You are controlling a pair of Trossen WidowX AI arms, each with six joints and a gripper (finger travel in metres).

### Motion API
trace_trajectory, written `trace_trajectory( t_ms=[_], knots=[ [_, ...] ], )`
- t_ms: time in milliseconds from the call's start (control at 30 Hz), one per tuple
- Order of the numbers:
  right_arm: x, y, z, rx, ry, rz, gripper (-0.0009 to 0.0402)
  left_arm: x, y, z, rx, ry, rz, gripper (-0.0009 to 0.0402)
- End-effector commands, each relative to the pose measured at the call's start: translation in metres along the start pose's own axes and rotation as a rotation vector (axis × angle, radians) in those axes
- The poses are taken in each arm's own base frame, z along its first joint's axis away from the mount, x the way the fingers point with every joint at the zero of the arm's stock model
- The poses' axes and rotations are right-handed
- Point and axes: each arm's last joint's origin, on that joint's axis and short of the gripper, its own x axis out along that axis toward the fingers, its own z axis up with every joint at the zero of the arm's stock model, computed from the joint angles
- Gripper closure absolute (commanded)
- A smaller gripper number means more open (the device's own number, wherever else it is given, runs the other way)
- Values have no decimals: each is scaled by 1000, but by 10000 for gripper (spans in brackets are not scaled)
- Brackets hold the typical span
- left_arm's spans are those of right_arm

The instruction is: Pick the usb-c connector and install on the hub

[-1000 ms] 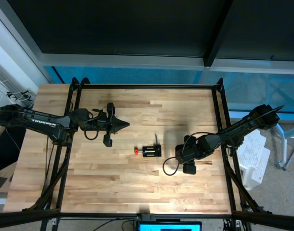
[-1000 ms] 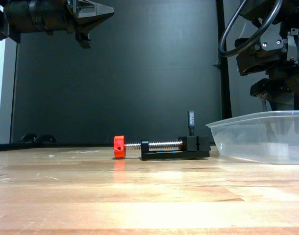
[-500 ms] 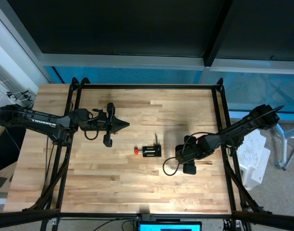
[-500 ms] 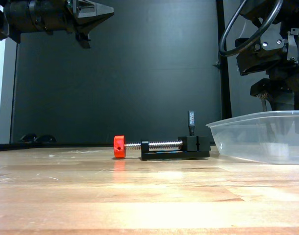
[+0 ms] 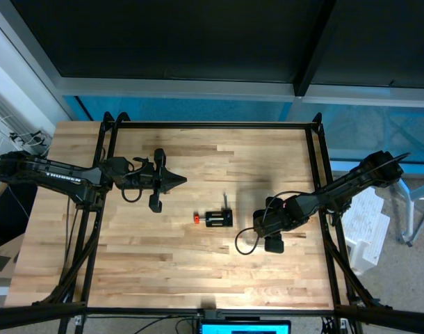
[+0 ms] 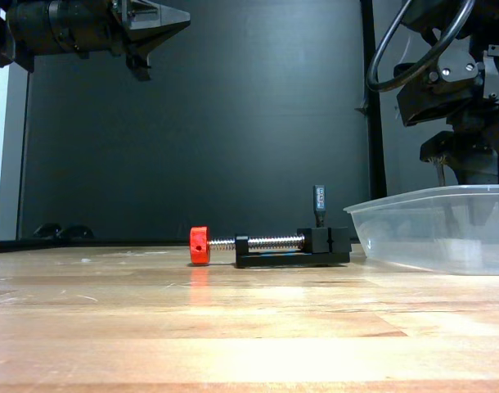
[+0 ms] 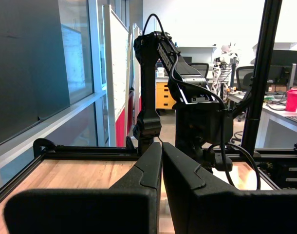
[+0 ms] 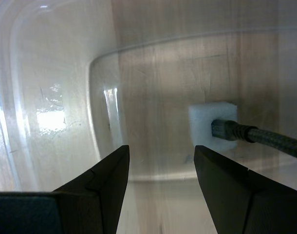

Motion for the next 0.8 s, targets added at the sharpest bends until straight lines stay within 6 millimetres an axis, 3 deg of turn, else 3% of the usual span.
trace_trajectory(
  t_ms=[33, 400, 800],
  knots=[
    [-5, 0, 2, -1, -5, -1, 208, 0, 0, 0, 0, 0, 0, 393],
    [-16, -1, 0, -1, -1, -3, 208, 0, 0, 0, 0, 0, 0, 393],
    [-58, -8, -3, -49, -20, -17, 208, 0, 0, 0, 0, -1, 0, 393]
  ],
)
